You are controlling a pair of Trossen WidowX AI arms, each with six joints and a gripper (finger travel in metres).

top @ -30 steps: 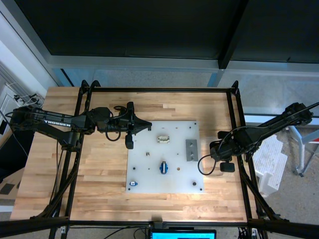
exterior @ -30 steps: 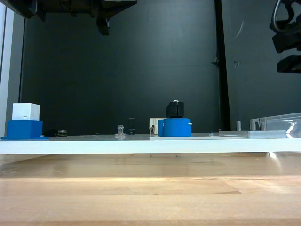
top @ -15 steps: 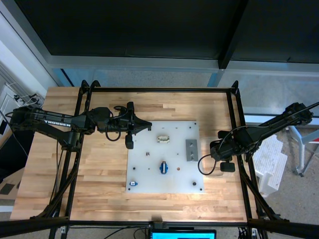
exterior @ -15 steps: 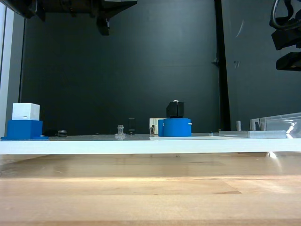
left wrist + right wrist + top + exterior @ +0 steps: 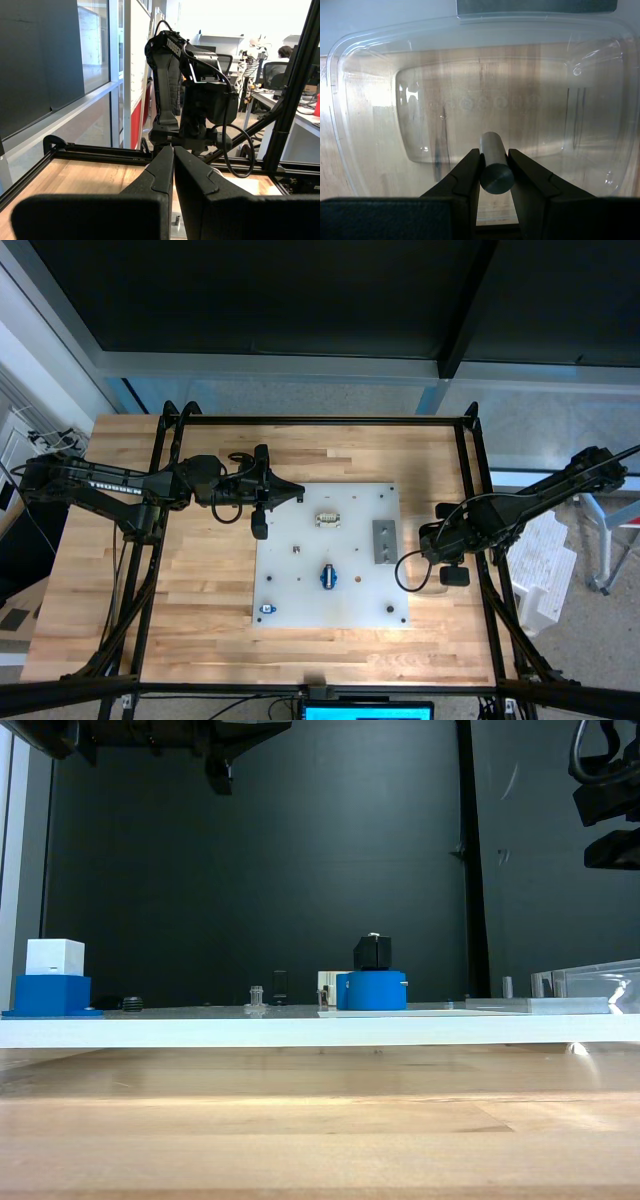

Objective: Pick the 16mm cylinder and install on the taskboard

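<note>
A: Left gripper (image 5: 173,150) is parked just off the board (image 5: 350,540), fingers pressed together, empty.
B: Right gripper (image 5: 494,156) clamps the peg (image 5: 496,179), tray (image 5: 365,100) underneath. Lift clear first, then cross to the board without tilting.

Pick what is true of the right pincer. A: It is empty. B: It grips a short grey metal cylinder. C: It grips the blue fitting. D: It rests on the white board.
B: the right pincer, above the clear plastic tray, is shut on the short grey metal cylinder; the left pincer hangs shut, high beside the white square taskboard.
</note>
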